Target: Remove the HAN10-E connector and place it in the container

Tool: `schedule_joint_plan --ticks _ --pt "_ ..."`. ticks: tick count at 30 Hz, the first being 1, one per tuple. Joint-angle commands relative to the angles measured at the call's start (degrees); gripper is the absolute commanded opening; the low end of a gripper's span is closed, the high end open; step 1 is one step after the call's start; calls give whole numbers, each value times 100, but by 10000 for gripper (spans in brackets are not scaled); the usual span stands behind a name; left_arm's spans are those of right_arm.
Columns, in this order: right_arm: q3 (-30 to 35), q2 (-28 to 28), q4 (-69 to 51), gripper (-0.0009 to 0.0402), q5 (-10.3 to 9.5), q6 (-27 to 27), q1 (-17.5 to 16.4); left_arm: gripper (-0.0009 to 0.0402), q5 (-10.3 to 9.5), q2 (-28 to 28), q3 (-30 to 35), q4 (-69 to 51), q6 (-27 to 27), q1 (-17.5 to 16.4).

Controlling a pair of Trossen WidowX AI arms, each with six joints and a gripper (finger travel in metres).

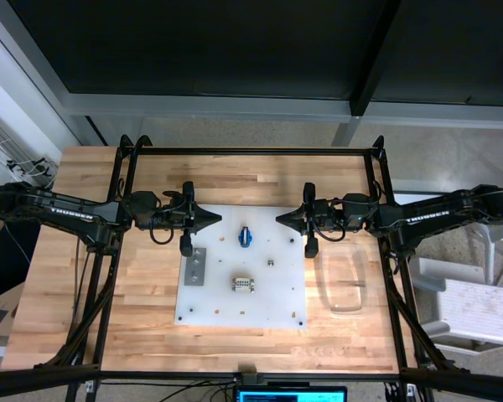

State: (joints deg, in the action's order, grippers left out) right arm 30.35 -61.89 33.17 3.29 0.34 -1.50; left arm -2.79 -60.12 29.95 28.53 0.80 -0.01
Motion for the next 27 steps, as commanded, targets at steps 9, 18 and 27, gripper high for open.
schedule_joint_plan --ticks 9,18,27 --pt "0 -4 2 0 -7 -55 -4 0 2 2 0 2 0 2" --pt "498 -13 -866 0 -44 -258 -4 0 2 0 0 2 0 0" --pt "1768 -313 -3014 0 -42 -382 -35 0 2 0 0 2 0 0"
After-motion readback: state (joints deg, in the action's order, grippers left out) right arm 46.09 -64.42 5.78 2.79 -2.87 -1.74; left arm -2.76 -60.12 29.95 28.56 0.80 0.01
